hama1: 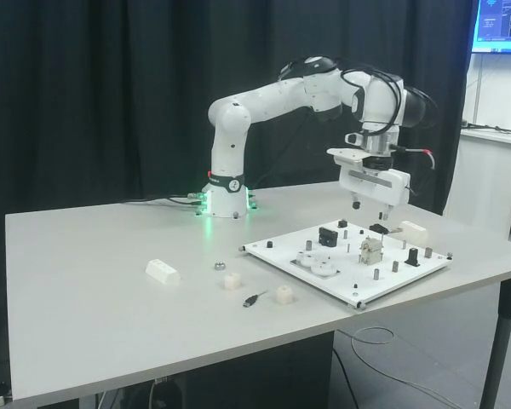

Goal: Remove waterproof.

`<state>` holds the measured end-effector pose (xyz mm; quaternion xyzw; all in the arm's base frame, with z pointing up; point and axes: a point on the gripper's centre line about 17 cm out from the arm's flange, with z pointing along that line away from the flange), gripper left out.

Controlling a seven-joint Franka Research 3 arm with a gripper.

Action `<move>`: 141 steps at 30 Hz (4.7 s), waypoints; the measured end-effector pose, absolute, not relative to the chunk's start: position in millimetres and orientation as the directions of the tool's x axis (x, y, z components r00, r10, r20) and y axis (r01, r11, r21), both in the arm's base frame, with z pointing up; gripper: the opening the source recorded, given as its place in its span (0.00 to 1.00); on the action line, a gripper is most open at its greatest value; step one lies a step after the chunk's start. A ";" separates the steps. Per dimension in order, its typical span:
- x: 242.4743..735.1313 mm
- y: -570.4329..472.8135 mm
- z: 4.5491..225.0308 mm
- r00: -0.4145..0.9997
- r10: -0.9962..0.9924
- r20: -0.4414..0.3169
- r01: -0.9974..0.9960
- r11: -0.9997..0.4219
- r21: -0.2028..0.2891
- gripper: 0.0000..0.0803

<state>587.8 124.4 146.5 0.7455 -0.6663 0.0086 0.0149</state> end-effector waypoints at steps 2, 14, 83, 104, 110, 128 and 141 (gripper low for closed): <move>587.7 123.8 145.8 0.112 -0.993 0.036 -0.994 -0.112 0.004 1.00; 592.4 126.2 134.8 0.105 -0.994 0.010 -0.993 -0.106 -0.050 1.00; 596.4 132.7 93.4 0.083 -0.996 -0.033 -0.996 -0.082 -0.024 1.00; 595.4 133.0 81.2 0.084 -0.996 -0.023 -0.996 -0.084 -0.009 1.00; 595.3 133.2 76.0 0.086 -0.996 -0.020 -0.996 -0.086 -0.008 1.00; 592.6 135.1 64.5 0.090 -0.996 -0.017 -0.996 -0.090 0.000 1.00; 591.3 135.7 61.5 0.091 -0.996 -0.017 -0.996 -0.092 0.005 0.98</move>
